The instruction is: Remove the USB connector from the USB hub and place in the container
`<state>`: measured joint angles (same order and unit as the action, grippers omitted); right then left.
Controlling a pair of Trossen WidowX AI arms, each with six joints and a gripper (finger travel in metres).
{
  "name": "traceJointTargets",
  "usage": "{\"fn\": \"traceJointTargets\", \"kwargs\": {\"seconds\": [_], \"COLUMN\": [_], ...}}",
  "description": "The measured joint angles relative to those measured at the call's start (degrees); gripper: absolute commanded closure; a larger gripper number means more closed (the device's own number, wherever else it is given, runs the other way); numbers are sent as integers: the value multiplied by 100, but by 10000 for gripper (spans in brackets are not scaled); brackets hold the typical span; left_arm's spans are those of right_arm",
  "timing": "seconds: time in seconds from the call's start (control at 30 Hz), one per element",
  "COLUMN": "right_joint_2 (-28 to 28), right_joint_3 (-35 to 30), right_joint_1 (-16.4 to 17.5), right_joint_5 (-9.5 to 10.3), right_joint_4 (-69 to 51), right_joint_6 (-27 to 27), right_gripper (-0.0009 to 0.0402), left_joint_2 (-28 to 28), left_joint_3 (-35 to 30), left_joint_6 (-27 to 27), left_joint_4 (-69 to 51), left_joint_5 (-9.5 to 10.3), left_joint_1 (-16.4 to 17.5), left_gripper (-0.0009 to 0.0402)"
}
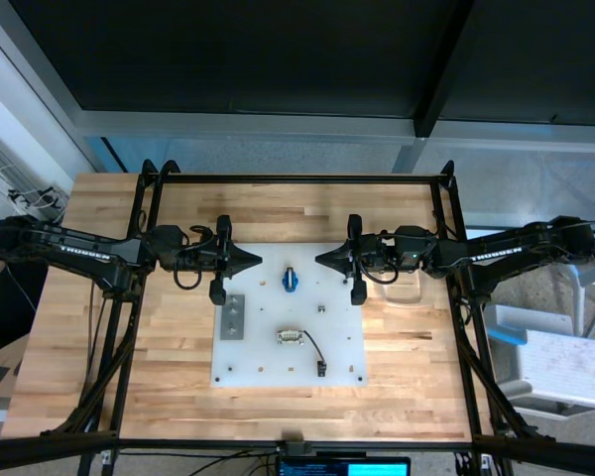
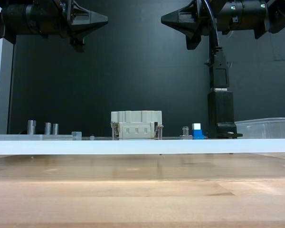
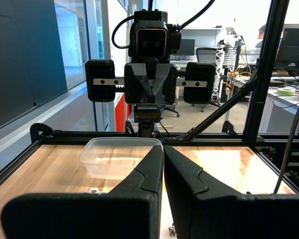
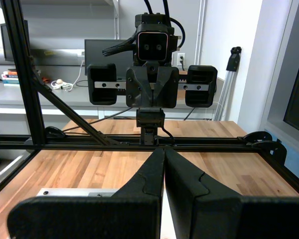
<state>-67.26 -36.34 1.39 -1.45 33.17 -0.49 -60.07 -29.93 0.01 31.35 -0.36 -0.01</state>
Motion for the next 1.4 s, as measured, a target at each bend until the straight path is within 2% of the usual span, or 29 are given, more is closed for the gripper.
{"fn": "traceJointTargets", "kwargs": {"seconds": [0.4, 1.0, 1.27, 1.3, 1.4], "right_joint_2": [2, 4, -133, -162, -245], "right_joint_3": [-278, -2435, -2885, -2898, -2905], "right_joint_1": [15, 94, 505, 595, 922], "right_joint_5": [7, -44, -55, -109, -455], "right_joint_4": [-299, -5587, -6968, -7014, -7134], "right_joint_6": [299, 192, 531, 599, 743], "right_gripper": [393, 393, 390, 388, 376], "left_joint_2": [-2, -2, -2, -2, -2], "left_joint_3": [-2, 0, -2, -2, -2], "left_joint_6": [0, 0, 0, 0, 0], "left_joint_4": [0, 0, 0, 0, 0], "left_joint_5": [0, 0, 0, 0, 0], "left_joint_1": [0, 0, 0, 0, 0], "left_gripper": [392, 392, 392, 392, 392]}}
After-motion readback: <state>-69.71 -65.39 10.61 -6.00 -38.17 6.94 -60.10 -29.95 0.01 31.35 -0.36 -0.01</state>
